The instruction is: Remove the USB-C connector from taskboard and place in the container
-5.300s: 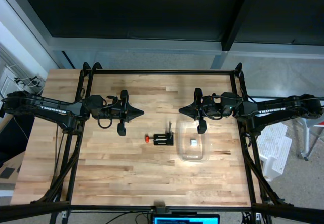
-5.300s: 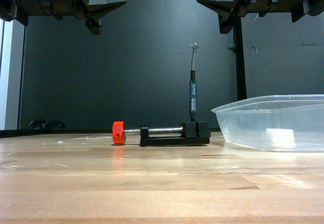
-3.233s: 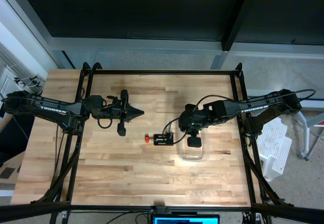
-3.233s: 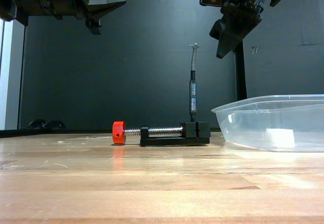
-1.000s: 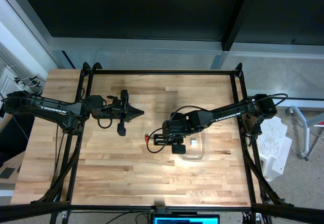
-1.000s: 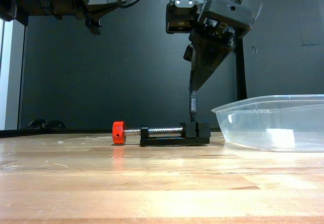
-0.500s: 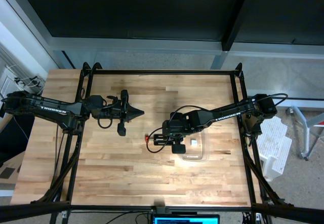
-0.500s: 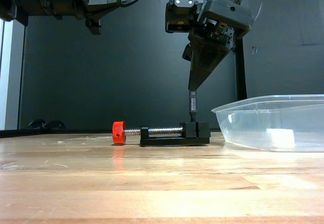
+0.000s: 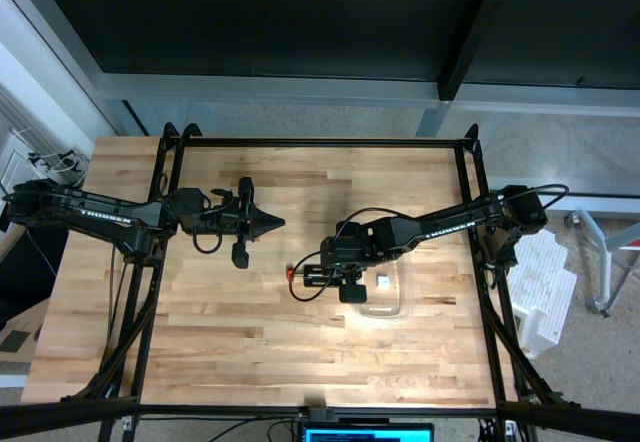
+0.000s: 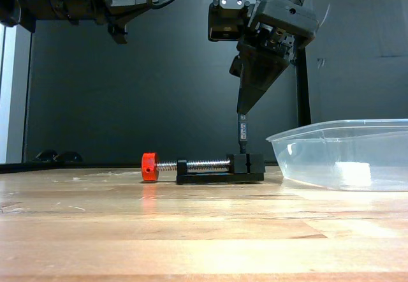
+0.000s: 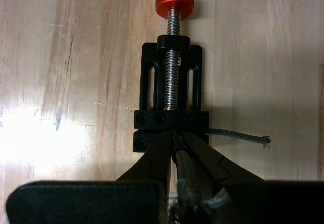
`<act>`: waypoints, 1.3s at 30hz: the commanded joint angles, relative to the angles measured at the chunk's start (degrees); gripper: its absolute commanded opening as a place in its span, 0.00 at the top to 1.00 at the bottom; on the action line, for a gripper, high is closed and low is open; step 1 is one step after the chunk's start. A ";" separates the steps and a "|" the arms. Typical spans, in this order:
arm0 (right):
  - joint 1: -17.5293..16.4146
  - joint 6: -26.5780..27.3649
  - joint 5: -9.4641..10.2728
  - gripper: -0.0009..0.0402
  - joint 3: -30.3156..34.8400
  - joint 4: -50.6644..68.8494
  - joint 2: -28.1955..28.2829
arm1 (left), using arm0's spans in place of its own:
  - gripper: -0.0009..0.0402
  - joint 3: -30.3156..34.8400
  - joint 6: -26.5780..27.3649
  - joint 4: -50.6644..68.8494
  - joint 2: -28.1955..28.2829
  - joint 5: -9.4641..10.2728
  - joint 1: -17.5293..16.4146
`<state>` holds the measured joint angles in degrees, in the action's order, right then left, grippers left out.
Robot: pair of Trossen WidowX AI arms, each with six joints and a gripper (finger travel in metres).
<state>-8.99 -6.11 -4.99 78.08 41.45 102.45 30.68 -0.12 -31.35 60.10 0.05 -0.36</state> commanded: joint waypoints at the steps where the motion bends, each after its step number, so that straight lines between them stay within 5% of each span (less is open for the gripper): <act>1: 0.00 -0.02 -0.04 0.98 0.52 0.13 -0.26 | 0.98 0.02 0.00 0.00 0.02 -0.02 0.00; 31: -0.02 0.68 0.02 0.98 2.93 6.08 -5.88 | 0.98 0.02 0.00 -0.02 0.00 -0.02 0.00; 39: -0.02 0.87 0.00 0.98 -3.28 5.95 -10.47 | 0.98 0.02 0.00 0.00 0.00 -0.02 0.00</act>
<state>-8.99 -5.23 -4.97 76.34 47.55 92.90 30.70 -0.10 -31.35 60.10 0.05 -0.36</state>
